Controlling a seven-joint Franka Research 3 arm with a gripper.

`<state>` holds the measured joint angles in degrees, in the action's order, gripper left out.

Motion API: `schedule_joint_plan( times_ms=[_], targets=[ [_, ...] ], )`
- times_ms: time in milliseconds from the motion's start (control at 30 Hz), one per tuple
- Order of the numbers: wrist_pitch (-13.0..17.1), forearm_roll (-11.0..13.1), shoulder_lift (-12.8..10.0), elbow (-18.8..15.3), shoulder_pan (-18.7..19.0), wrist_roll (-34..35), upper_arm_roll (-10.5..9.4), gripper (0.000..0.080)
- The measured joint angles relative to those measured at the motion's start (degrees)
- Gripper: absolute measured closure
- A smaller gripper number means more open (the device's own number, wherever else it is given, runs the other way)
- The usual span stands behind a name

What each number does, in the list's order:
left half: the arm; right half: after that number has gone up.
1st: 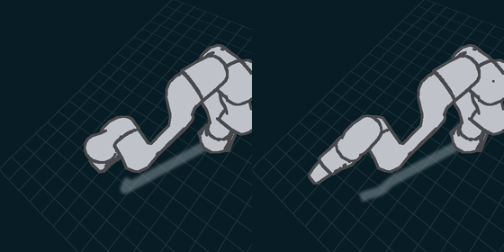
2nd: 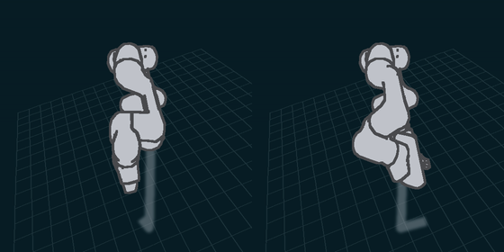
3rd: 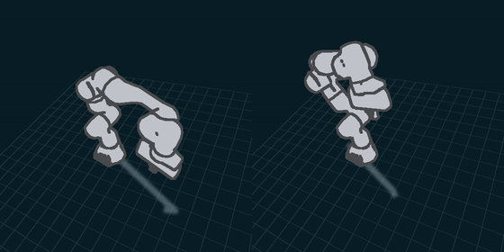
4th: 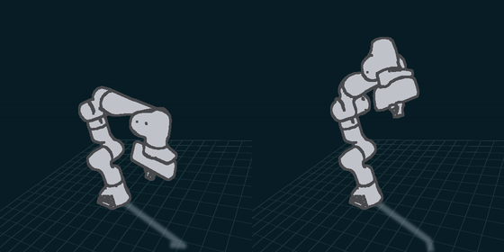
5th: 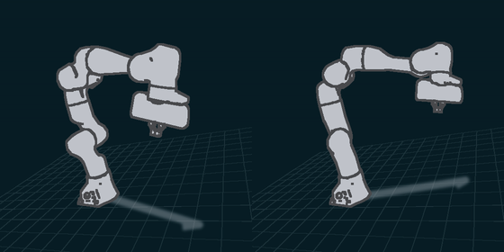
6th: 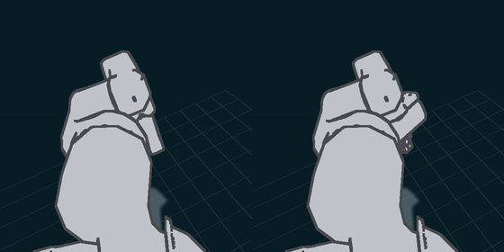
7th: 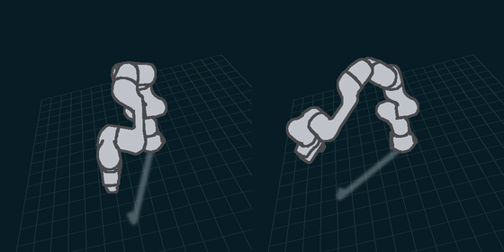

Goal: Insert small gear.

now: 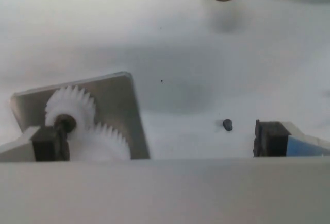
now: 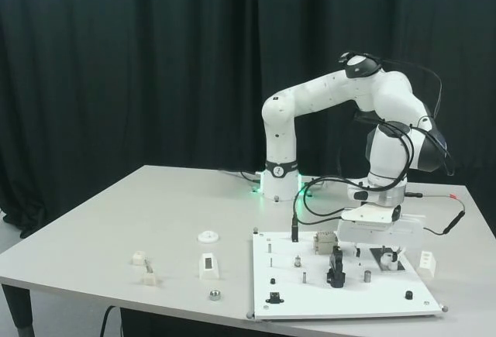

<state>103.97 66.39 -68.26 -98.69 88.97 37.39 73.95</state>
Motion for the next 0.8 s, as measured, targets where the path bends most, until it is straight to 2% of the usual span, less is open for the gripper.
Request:
schedule_joint_plan(
  times_ms=[500,800],
  targets=[
    [-0.06,0.00,0.18,0.01,0.12,0.00,-0.03,0.0003],
    [-3.25,0.00,1.02,0.64,1.09,0.11,1.13,0.0003]
  ],
)
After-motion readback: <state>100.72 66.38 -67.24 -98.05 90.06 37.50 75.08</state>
